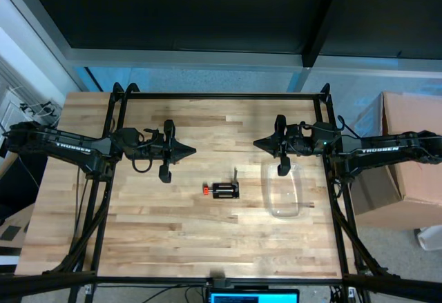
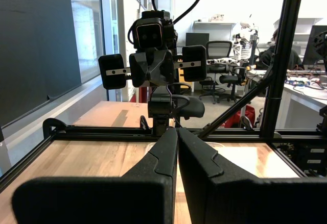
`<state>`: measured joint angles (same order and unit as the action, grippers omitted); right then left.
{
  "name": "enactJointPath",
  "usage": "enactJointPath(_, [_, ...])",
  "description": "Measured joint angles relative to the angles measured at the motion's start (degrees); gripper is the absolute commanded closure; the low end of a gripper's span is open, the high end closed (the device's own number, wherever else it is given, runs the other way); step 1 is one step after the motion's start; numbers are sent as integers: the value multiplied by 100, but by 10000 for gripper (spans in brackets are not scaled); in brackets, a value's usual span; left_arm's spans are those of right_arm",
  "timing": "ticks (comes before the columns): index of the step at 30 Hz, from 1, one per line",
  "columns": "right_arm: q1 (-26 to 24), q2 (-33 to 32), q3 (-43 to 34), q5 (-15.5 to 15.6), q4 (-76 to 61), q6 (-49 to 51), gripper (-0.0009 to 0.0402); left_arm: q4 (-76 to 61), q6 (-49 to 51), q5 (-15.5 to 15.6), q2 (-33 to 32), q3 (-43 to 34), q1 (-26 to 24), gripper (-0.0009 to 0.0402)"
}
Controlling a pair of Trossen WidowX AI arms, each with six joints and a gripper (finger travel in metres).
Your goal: Remove the USB-C connector from the USB-C receptacle and place in the container
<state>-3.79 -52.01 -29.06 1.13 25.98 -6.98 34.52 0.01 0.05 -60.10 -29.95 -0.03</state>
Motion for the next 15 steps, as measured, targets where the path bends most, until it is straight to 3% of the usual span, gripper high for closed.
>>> enactJointPath(15, [2,-4,-24,2,15,13,393,0,0,0,-2,0,2,393])
